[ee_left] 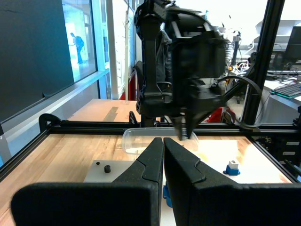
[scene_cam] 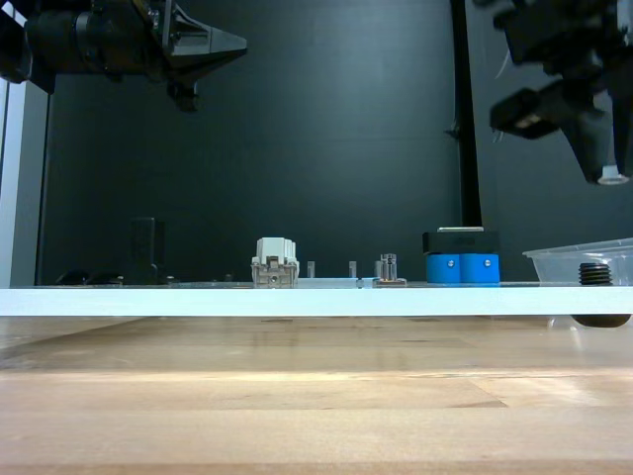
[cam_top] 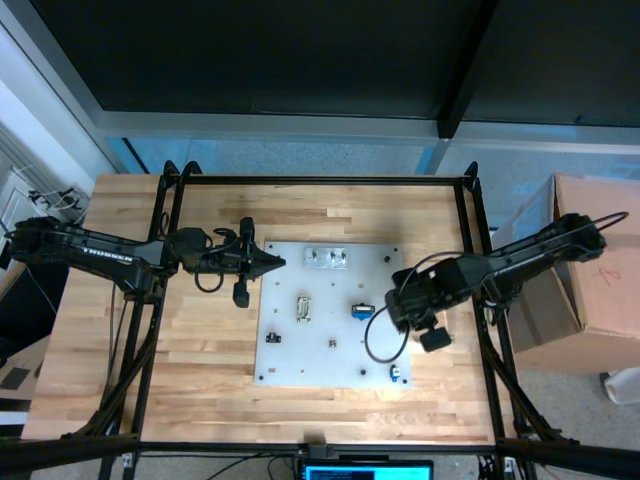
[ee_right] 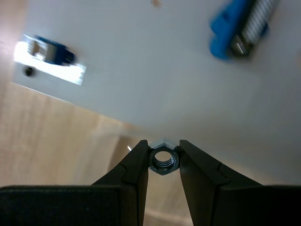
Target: Unfasten the M12 nut and place it in the container
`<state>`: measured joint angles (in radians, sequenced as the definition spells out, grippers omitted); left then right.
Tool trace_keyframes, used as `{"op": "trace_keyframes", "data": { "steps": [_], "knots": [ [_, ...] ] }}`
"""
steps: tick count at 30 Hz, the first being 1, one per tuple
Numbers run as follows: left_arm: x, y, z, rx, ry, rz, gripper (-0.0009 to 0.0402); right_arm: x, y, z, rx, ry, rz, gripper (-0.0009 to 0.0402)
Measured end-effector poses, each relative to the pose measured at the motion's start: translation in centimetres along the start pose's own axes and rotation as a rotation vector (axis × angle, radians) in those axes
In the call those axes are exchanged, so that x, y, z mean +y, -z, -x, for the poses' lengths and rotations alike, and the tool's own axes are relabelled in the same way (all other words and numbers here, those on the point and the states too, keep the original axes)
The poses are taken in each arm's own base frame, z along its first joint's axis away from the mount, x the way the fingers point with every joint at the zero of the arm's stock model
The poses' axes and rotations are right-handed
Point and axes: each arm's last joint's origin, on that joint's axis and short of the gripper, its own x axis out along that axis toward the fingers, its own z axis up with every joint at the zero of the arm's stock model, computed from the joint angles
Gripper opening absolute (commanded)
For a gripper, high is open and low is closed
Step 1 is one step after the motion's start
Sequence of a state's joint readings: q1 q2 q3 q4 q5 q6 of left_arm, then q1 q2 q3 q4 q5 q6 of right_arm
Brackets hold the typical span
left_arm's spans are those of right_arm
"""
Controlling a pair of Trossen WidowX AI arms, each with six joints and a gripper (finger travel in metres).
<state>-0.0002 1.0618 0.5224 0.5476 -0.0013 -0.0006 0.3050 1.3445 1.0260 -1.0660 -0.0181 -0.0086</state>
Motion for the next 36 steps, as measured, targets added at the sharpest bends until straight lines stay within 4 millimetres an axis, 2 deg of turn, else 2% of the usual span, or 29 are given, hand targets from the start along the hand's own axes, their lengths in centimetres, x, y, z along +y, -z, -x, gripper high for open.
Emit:
{"op": "trace_keyframes", "data": {
  "steps": [9, 20, 27, 36],
  "knots": [
    [0.0, 0.0, 0.0, 0.0, 0.0, 0.0, 0.0, -0.3, 4.4, -1.2, 0.036, 0.002, -0.058, 0.0],
    [0.0, 0.0, 0.0, 0.0, 0.0, 0.0, 0.0, -0.4, 5.9, -3.5, 0.078, 0.016, -0.273, 0.0012],
    [0.0, 0.0, 0.0, 0.0, 0.0, 0.0, 0.0, -0.7, 6.5, -5.1, 0.07, 0.072, -0.383, 0.0075],
    [0.0, 0.0, 0.0, 0.0, 0.0, 0.0, 0.0, -0.6, 6.6, -5.2, 0.072, 0.065, -0.396, 0.0184]
  ]
}}
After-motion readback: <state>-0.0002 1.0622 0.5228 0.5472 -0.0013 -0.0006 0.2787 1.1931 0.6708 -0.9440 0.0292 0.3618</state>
